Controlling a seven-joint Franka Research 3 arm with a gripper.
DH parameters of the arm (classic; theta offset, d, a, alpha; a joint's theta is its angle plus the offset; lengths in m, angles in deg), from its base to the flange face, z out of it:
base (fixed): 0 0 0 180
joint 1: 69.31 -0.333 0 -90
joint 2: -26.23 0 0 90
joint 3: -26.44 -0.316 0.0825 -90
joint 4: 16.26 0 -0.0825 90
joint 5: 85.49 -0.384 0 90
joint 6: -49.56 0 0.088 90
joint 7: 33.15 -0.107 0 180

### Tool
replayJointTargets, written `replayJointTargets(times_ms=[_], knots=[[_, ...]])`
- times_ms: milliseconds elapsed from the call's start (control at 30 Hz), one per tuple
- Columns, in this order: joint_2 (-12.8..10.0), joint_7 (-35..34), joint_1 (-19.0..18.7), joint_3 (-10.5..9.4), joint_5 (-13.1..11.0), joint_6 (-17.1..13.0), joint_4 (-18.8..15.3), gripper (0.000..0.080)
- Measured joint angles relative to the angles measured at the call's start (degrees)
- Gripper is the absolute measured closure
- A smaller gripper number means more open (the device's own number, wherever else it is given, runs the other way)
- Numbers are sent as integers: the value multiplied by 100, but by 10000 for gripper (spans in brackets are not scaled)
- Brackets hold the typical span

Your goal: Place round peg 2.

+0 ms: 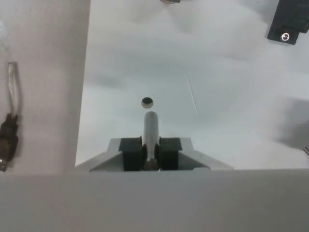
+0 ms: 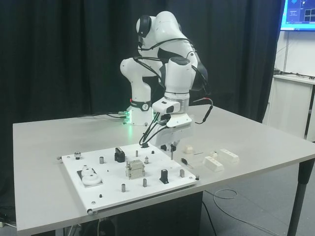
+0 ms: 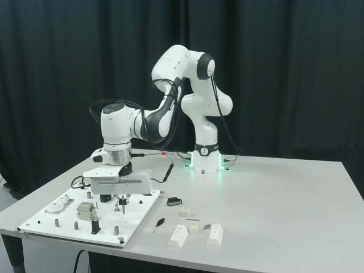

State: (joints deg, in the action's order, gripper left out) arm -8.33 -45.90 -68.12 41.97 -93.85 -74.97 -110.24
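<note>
My gripper (image 1: pixel 151 155) is shut on a grey round peg (image 1: pixel 150 131), held upright between the black pads (image 1: pixel 131 153). In the wrist view the peg's tip sits just short of a small dark round hole (image 1: pixel 147 102) in the white board (image 1: pixel 145 58). From the room views the gripper (image 2: pixel 172 145) hangs low over the board's (image 2: pixel 113 189) right part, with the peg (image 3: pixel 122 205) pointing down a little above the surface. Whether the tip touches the board cannot be told.
The board carries a black block (image 2: pixel 118 155), a grey metal block (image 2: pixel 134 169), white gears (image 2: pixel 89 176) and several small posts. On the table to the right lie white parts (image 2: pixel 213 163) and a small black tool (image 2: pixel 186 162). A cable (image 1: pixel 10 121) lies beside the board.
</note>
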Motion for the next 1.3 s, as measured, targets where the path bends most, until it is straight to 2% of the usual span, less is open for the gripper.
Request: replayJointTargets(times_ms=[567,1067,1300], knots=[[0,60,-41,7,17,23,4,735],[94,96,-357,6,14,485,-104,740],[207,96,-585,5,14,504,-313,740]])
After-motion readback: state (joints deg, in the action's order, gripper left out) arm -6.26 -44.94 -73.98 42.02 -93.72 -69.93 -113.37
